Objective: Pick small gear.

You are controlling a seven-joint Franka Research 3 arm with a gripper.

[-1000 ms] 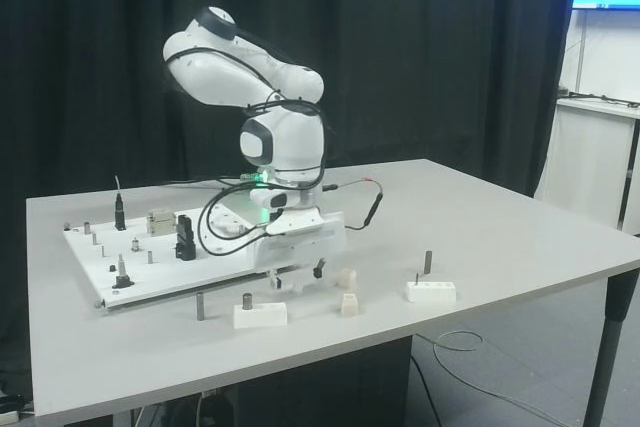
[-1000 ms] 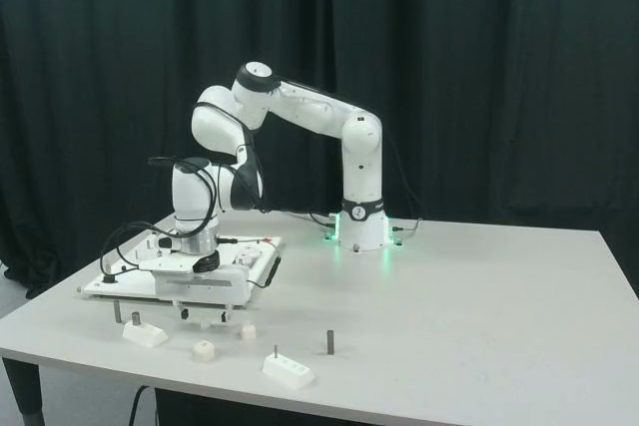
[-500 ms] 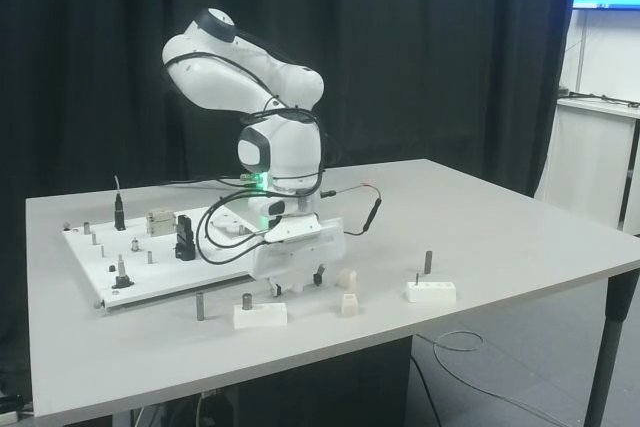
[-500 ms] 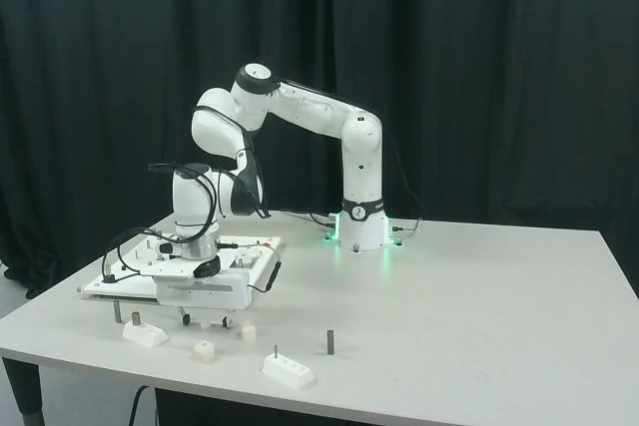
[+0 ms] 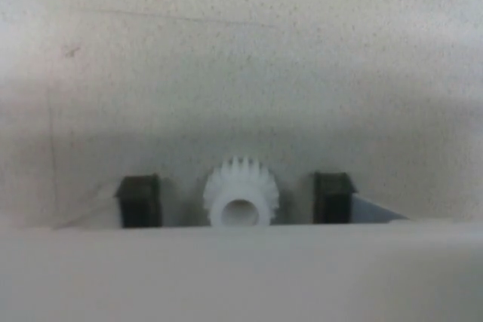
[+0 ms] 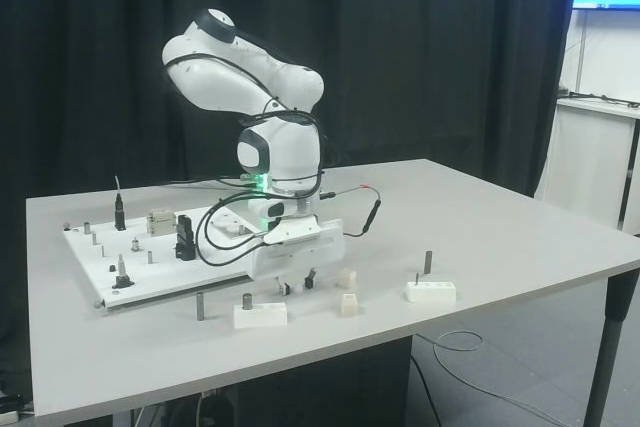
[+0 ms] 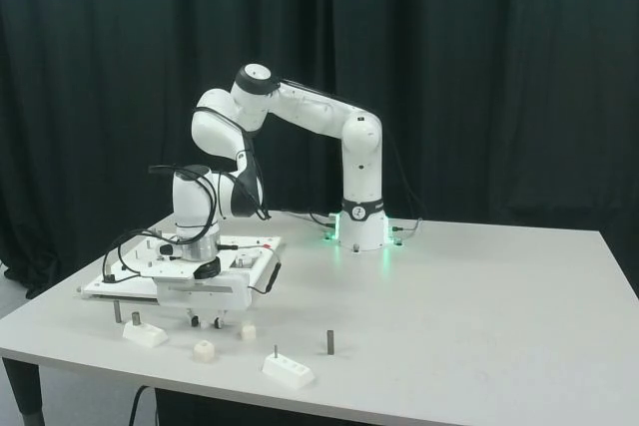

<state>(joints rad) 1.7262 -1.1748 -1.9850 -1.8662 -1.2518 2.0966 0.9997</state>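
In the wrist view the small white gear [image 5: 241, 197] lies flat on the grey table, teeth and centre hole showing. My gripper [image 5: 236, 198] is open around it, one black fingertip [image 5: 139, 200] on each side, with a gap between each pad and the gear. In the first room view the gripper [image 6: 296, 285] is low over the table just in front of the white board [image 6: 150, 259]. The second room view shows the gripper [image 7: 207, 320] down near the table's front. In both room views the gear is hidden by the hand.
Near the gripper stand a white block with a black peg [image 6: 259, 313], two small white pieces [image 6: 348, 303] [image 6: 347, 277], a white block with a pin [image 6: 431, 291] and two loose black pegs [image 6: 428, 262] [image 6: 200, 304]. The board carries several pegs and black parts.
The hand has come down toward the table and shifted slightly, bringing the fingers to table level around the gear. The fingers remain apart.
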